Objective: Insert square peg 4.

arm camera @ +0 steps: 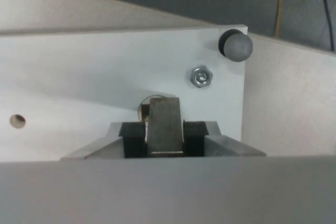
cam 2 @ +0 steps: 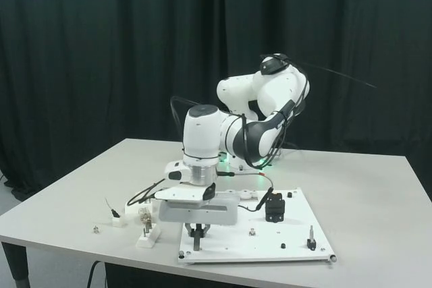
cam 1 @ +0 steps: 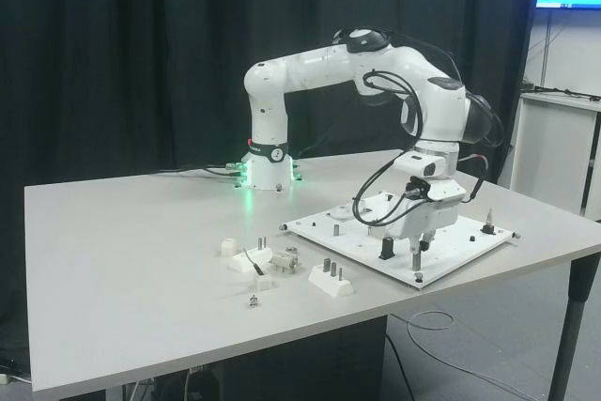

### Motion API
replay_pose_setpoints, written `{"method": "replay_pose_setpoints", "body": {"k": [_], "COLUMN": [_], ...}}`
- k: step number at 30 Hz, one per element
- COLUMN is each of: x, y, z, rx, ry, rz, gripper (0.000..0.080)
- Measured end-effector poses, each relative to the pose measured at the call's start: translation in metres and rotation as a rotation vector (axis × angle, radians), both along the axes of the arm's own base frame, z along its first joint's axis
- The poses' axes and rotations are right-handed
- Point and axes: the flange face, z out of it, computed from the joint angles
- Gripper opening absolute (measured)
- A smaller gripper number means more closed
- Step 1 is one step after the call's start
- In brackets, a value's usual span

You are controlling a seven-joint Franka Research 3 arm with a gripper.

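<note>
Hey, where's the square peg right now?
The square peg is clamped in the tool, held upright just above the white board, near the board's front edge and close to a hex nut.

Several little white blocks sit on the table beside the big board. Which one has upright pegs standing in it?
The white block nearest the white board, at the table's front edge: dark pegs stand upright in it. The other small white blocks to its left show no such row.

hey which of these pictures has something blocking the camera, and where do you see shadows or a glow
Wrist view: a grey blurred band, too close to focus, fills the lower part below the claw, and the square peg casts a soft shadow across the white board. First room view: a green glow lights the table around the arm's base. Second room view: nothing blocks it.
</note>
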Motion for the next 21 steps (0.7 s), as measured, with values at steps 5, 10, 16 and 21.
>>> {"method": "replay_pose_setpoints", "body": {"k": [5, 10, 16, 21], "x": [0.005, 0.009, 0.012, 0.012], "y": [-0.002, -0.003, -0.003, 0.0], "z": [0.0, 0.0, 0.0, 0.0], "rx": [0.006, 0.008, 0.006, 0.002], "ry": [0.023, 0.04, 0.056, 0.07], "rz": [-0.002, -0.002, 0.0, -0.003], "gripper": [0.0147, 0.0147, 0.0147, 0.0147]}}
